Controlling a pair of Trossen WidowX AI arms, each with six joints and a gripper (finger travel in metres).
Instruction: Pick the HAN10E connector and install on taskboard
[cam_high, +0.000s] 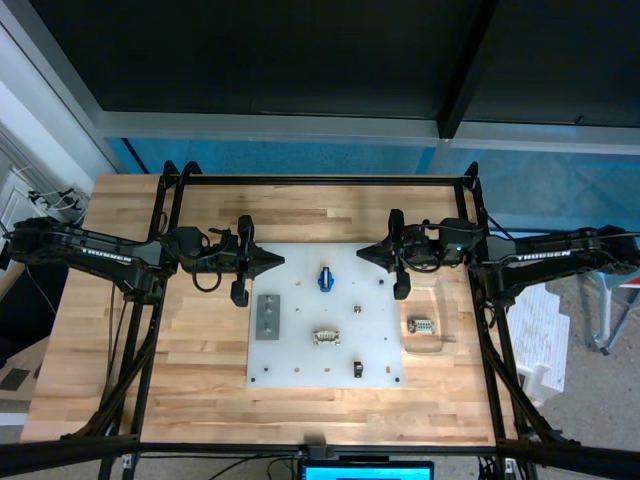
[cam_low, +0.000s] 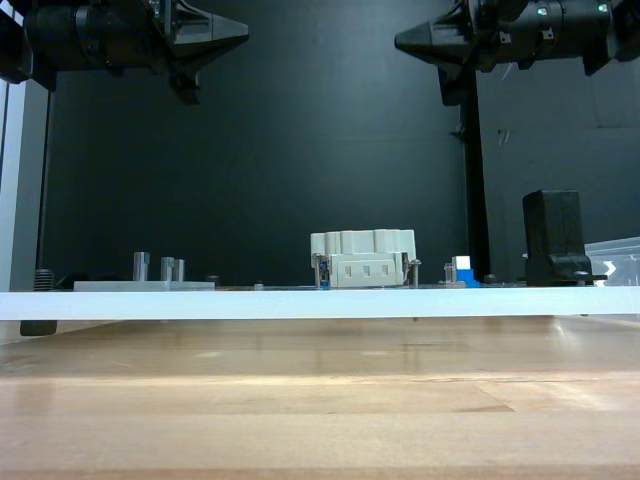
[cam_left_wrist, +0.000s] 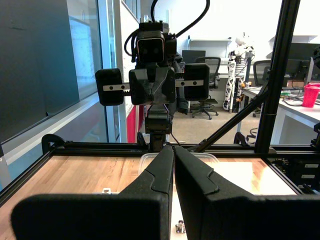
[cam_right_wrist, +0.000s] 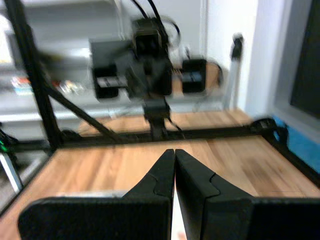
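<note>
Both sets of fingers are pressed together: left gripper (cam_high: 278, 261) and right gripper (cam_high: 362, 251) hang high over the taskboard's (cam_high: 290, 365) far corners. The HAN10E connector (cam_high: 325, 338) sits by the taskboard's near edge; a twin connector (cam_high: 421, 325) lies in the clear tray (cam_high: 428, 350) off its right edge.

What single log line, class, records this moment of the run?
left claw: shut, raised by board far-left corner | right claw: shut, raised by far edge | connector: in tray, unpicked

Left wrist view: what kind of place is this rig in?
Probably a robotics lab in an open office: office chairs and a desk stand behind the black-framed wooden table. The left tool and right tool hang shut above the far edge of the taskboard, facing each other.
</note>
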